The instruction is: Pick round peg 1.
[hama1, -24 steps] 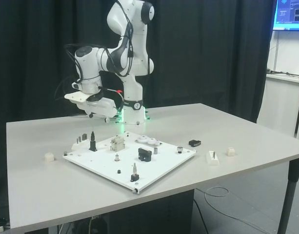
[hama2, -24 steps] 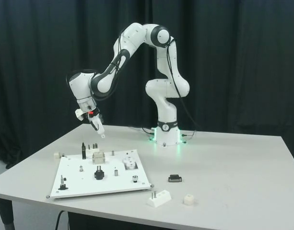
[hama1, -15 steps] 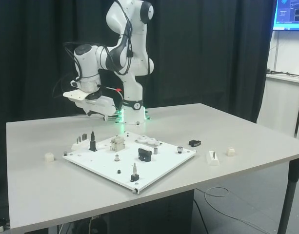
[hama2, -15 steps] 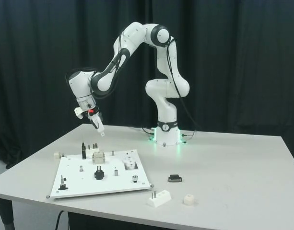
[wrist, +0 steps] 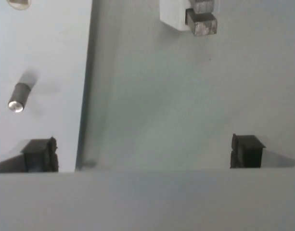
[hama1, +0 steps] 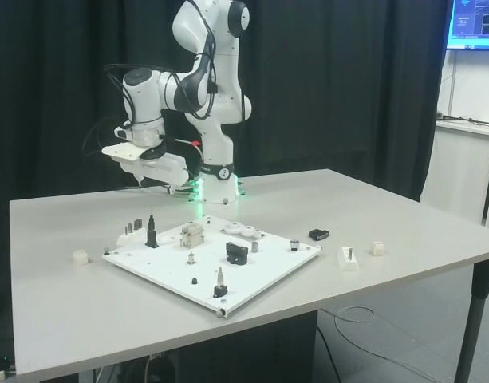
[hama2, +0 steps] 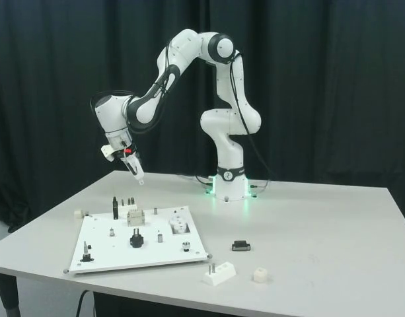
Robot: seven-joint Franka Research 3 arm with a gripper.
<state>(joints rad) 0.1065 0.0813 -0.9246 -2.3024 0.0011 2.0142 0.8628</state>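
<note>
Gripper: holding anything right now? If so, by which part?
Nothing is held. The gripper is open above the table, its black fingertips wide apart with only bare surface between them; the peg stands untouched on the white board.

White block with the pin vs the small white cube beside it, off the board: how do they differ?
The white block is longer and low; the white cube is smaller and squarish. The white block carries a thin upright pin; the white cube shows nothing standing on it. The white block lies nearer the white board than the white cube does. Both are white and sit on the grey table, off the board.
</note>
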